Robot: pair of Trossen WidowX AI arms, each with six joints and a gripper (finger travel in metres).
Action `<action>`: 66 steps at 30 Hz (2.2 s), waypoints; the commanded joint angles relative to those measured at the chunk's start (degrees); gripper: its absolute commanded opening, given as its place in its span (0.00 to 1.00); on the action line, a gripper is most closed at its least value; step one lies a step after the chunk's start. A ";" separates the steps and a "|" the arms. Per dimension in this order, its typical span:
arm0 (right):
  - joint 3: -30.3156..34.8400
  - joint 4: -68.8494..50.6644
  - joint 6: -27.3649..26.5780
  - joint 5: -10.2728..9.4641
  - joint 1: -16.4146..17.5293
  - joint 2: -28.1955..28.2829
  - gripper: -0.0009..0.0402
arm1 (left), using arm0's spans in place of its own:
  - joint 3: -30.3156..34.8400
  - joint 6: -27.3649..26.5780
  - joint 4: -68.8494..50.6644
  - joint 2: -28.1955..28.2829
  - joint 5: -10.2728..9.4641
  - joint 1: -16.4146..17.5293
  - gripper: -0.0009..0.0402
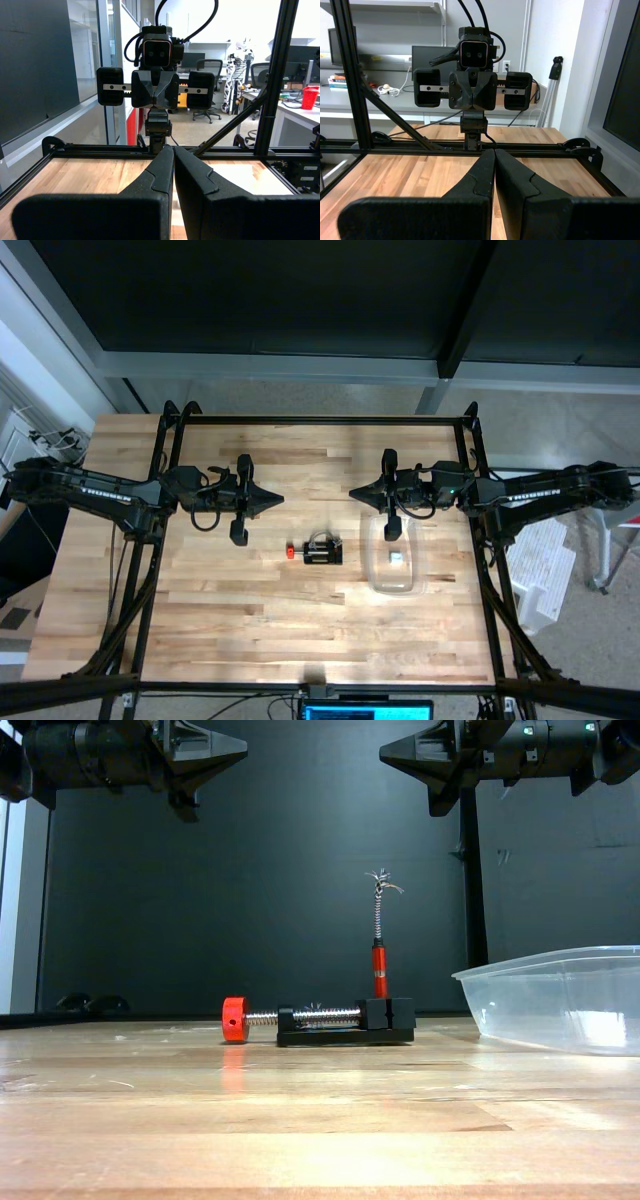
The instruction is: Remove the RCA connector from the receptacle and place in the container
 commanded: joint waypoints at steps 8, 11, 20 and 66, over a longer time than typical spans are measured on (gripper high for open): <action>0.00 0.02 0.00 0.00 0.00 0.04 0.02 | 0.02 0.00 0.00 0.04 0.00 0.00 0.02; 0.00 0.02 0.00 0.00 0.00 0.02 0.02 | 0.02 0.00 0.00 0.04 0.00 0.02 0.02; 0.00 0.02 0.00 0.00 0.02 0.04 0.02 | 0.02 0.00 0.00 0.04 0.00 0.00 0.02; 35.54 -76.70 15.54 9.03 8.98 20.96 0.30 | 0.02 0.00 0.00 0.04 0.00 0.02 0.02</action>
